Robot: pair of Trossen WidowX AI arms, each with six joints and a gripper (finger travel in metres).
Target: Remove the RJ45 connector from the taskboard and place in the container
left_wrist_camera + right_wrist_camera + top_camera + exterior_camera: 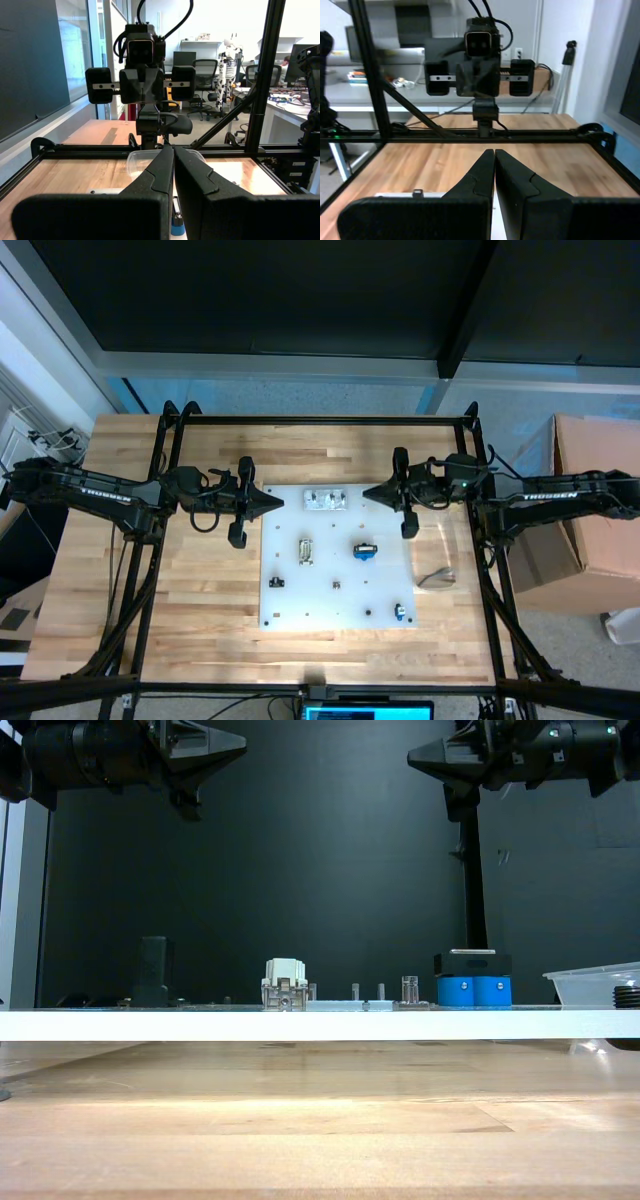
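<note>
A short grey corded piece (437,577), which looks like the RJ45 connector, lies free inside the clear container (452,536) right of the white taskboard (290,605). A dark ribbed end (627,995) shows in the container (585,982) in the low view. My left gripper (278,503) hovers high over the board's left rear edge, shut and holding nothing. My right gripper (366,494) hovers high over the right rear edge, also shut and holding nothing. Their tips face each other. Each wrist view shows closed fingertips (173,150) (494,152).
On the board stand a white and clear socket block (305,552), a blue part (365,551), a silver fitting (327,501) and small pieces (400,612). A black frame (320,421) surrounds the table. A cardboard box (590,500) stands at the right.
</note>
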